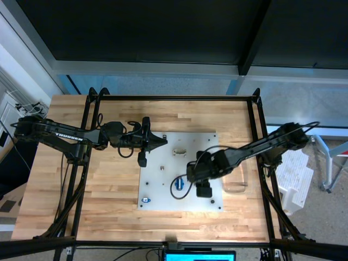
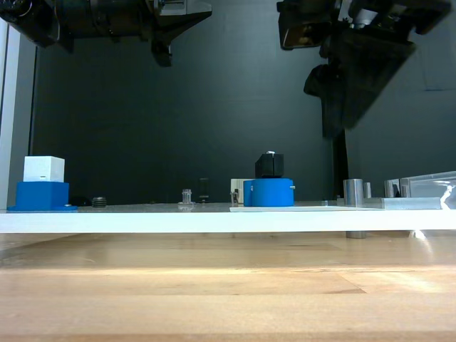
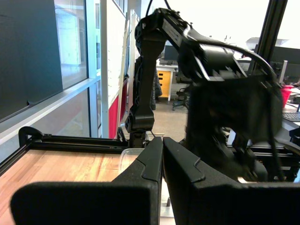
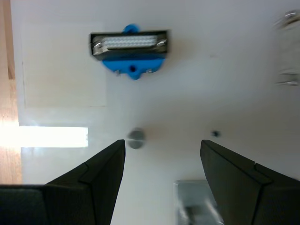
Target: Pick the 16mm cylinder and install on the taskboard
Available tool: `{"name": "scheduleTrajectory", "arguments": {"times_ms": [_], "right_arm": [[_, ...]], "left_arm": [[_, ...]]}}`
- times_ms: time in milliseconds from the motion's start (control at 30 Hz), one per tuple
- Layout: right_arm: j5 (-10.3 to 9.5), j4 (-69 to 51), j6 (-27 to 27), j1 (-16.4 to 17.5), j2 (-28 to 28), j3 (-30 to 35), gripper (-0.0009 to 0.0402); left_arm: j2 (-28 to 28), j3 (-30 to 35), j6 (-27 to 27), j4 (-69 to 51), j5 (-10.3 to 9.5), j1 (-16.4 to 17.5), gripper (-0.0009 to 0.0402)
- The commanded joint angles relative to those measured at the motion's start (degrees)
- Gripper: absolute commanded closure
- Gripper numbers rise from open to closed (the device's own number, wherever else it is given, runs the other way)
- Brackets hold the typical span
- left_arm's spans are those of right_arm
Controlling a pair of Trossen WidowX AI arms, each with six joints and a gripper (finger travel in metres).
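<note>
Aloft, left jaws; cylinder (image 4: 136,138) below right

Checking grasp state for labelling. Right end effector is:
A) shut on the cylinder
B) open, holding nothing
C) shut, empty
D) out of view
B: in the right wrist view the right end effector has its fingers wide apart with nothing gripped, high above the board. The left end effector is shut, held over the board's far-left edge.
</note>
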Motion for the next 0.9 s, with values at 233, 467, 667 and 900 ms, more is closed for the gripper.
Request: {"name": "scheduleTrajectory", "arguments": {"times_ms": [233,467,667,900], "right_arm": [[3.39,6.1,-8.0,-5.38,-11.52,-4.33,0.0196],[2.75,14.1,-14.78,-9.86,-18.23,-7.04,0.025],[0.72,26.38,-17.18,-12.28,-24.2,-13.07,0.0307],[0.7,40.22,-18.23,-13.07,-30.49,-19.98,0.0384]], "left_arm": [[0.0,0.0,0.02,0.04,0.0,0.0,0.0393],[0.0,0.0,0.02,0.02,0.0,0.02,0.0393],[0.0,0.0,0.02,0.02,0.02,0.0,0.0393],[0.0,0.0,0.0,0.02,0.0,0.02,0.0393]]}}
